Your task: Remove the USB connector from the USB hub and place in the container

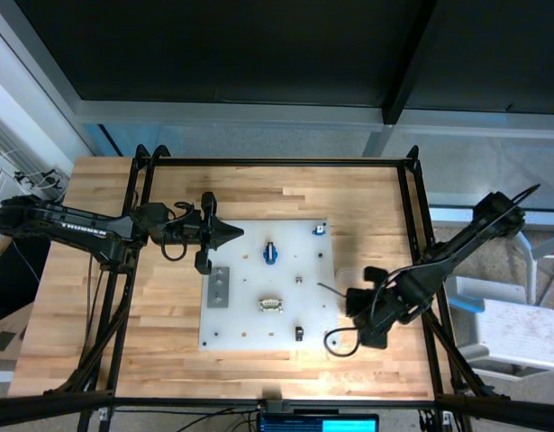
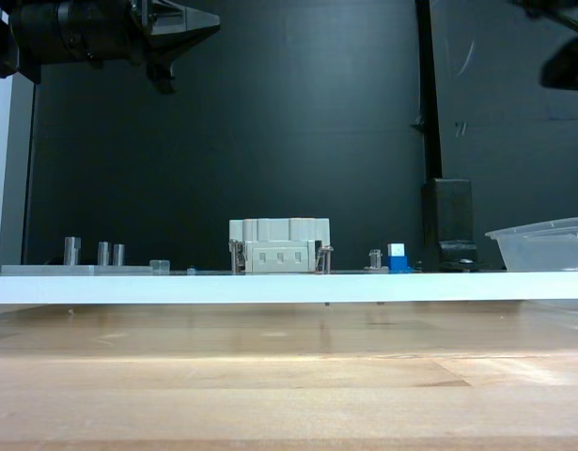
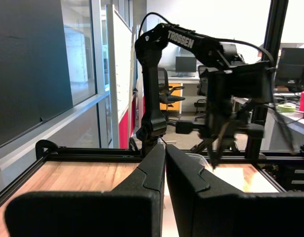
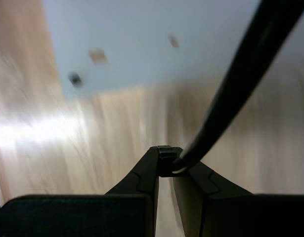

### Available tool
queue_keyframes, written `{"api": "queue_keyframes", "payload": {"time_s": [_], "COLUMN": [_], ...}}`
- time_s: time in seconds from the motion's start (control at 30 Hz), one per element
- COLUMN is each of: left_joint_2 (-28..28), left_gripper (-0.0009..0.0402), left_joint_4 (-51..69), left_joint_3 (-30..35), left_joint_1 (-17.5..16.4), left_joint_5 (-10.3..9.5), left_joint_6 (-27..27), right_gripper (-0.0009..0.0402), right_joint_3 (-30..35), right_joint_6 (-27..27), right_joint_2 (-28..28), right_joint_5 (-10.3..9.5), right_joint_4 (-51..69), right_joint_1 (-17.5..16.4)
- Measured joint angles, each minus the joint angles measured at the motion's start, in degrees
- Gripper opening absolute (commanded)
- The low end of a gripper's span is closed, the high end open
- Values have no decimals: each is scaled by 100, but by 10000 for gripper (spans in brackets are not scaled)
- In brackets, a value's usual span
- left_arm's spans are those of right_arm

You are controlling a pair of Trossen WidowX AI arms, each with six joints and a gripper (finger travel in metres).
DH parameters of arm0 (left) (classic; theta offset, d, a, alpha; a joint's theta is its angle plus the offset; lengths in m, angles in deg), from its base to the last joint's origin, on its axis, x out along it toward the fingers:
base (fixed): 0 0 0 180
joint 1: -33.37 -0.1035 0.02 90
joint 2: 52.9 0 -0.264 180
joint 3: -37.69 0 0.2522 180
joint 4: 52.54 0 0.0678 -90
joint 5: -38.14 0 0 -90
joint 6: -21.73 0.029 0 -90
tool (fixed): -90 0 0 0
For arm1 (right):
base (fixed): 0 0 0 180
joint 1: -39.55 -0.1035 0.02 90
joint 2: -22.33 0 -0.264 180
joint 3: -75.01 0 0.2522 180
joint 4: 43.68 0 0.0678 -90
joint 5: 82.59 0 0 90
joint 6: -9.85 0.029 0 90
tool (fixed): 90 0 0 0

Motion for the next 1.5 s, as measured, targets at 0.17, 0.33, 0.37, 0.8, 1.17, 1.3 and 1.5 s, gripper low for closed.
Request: {"api": "queue_keyframes", "payload": {"time_s": [0.17,0.33,0.37,0.8,1.17,1.3,1.5], "left_joint_2": [0,0,0,0,0,0,0], "left_gripper": [1,1,1,0,0,1,1], "left_joint_4": [2,0,2,2,2,2,2], "left_joint_3": [0,0,0,0,0,0,0], "left_joint_1": [0,0,0,0,0,0,0], "left_joint_5": [0,0,0,-2,-2,-2,-2], "left_joint_6": [0,0,-2,0,0,0,0], "right_gripper": [0,26,39,215,197,183,163], "right_joint_3": [-487,-944,-997,-1080,-942,-651,-72], "right_joint_6": [251,372,400,763,772,654,516], "right_joint_2": [-289,-393,-393,-393,-398,-398,-400], "right_joint_5": [-546,-925,-953,-868,-603,-245,17], "right_joint_4": [365,417,409,330,317,334,356], "right_joint_1": [-11,-20,-20,-17,-15,-13,-4]}}
